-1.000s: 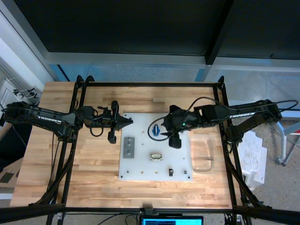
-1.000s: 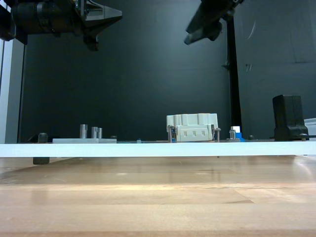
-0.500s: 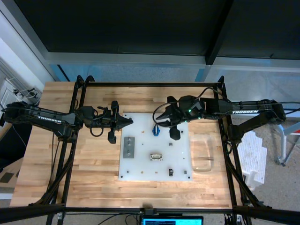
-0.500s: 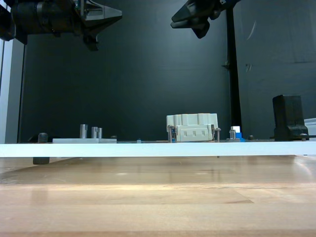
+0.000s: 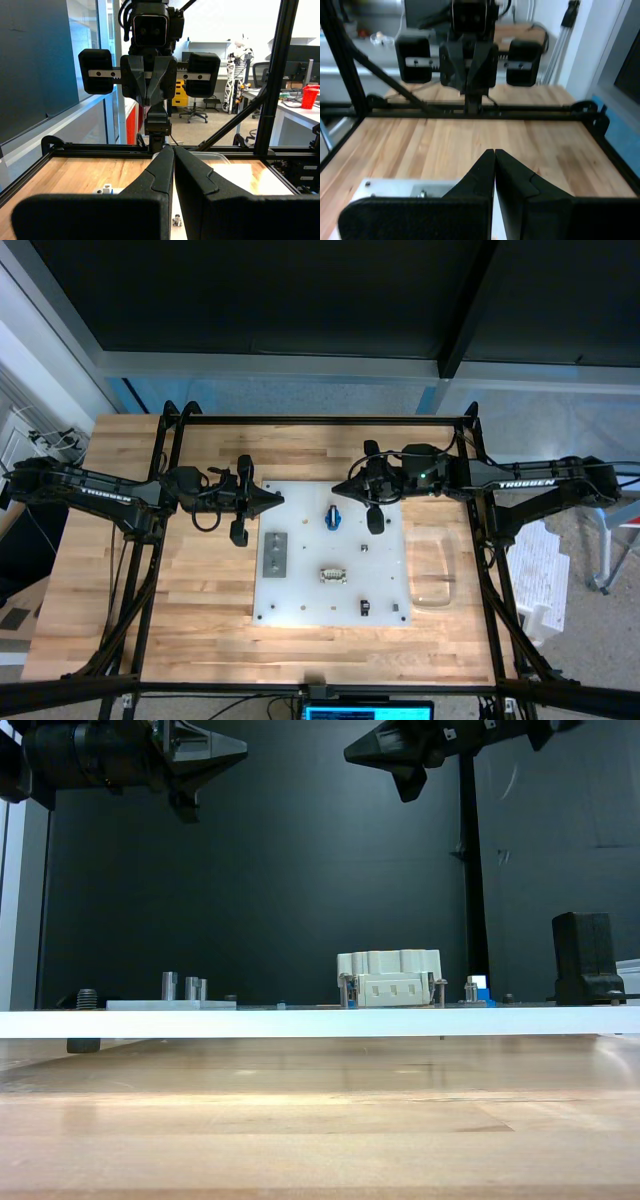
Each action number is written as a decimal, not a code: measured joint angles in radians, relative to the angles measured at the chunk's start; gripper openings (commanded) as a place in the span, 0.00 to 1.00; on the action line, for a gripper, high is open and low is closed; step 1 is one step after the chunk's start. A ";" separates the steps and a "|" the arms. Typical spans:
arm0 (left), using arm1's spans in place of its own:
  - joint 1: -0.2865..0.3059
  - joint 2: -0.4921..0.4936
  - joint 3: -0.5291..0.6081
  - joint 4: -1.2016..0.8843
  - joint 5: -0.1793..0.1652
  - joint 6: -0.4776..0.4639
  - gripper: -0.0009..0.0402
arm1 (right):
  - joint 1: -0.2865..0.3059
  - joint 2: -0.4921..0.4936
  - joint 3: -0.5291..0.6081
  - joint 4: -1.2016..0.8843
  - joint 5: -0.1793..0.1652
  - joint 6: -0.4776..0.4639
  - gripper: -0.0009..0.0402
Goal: Pick the 16mm bar and install on taskboard
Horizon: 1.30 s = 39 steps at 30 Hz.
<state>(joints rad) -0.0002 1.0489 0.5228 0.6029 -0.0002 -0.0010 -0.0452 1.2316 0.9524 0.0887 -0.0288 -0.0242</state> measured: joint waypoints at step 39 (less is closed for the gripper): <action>0.000 0.000 0.000 0.000 0.000 0.000 0.02 | 0.015 -0.052 -0.321 0.488 0.007 0.075 0.02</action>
<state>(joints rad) -0.0002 1.0489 0.5228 0.6029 -0.0002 -0.0013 -0.0303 1.1793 0.6315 0.5770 -0.0216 0.0509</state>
